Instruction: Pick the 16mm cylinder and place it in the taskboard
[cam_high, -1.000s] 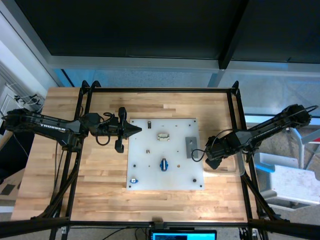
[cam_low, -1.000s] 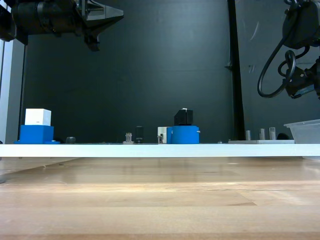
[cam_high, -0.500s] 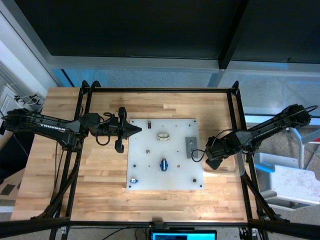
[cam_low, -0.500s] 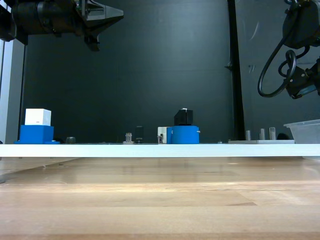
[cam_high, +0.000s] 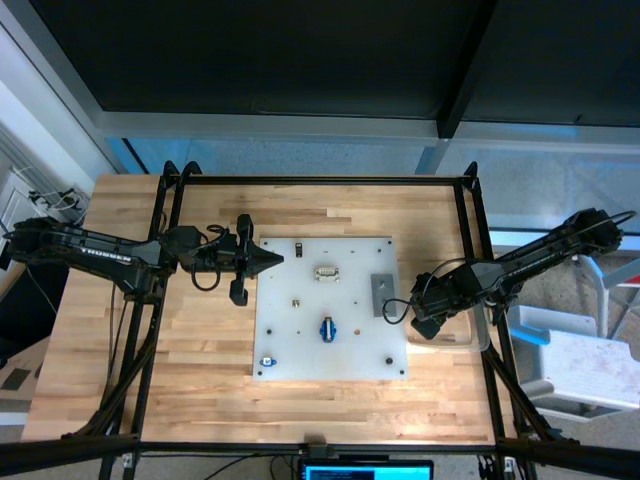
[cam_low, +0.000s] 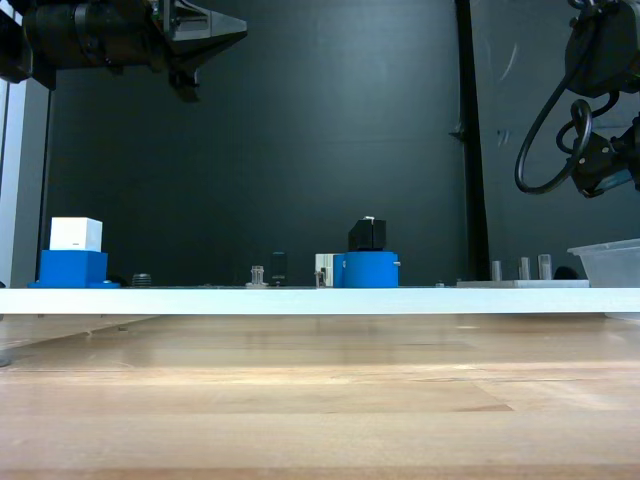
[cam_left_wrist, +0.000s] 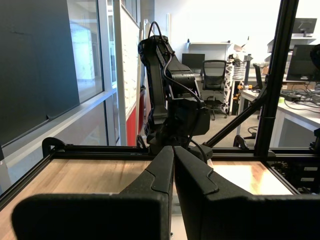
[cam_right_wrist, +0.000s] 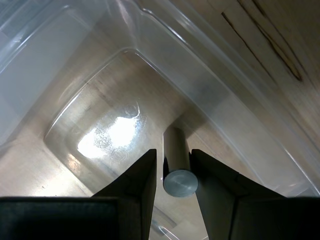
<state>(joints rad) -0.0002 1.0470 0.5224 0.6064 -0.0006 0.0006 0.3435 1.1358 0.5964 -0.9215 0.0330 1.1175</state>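
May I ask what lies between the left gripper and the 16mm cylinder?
The taskboard, in the high view: left gripper hovers at its left edge; right gripper holds the 16mm cylinder over the clear tray.

Light wooden plank table (cam_high: 190, 360) bounded by a black frame (cam_high: 320, 181); clear plastic tray (cam_low: 608, 262) near its right edge; lit monitor (cam_high: 367, 469) at the near edge; office chair (cam_left_wrist: 214, 80) beyond

16mm cylinder (cam_right_wrist: 180, 183): short grey metal peg, clamped in right hand (cam_right_wrist: 173, 151) above clear tray (cam_right_wrist: 75, 60). Taskboard (cam_high: 300, 345): flat white square plate, mid-frame on worktop (cam_high: 200, 350); left hand (cam_high: 272, 258) over its upper-left edge.
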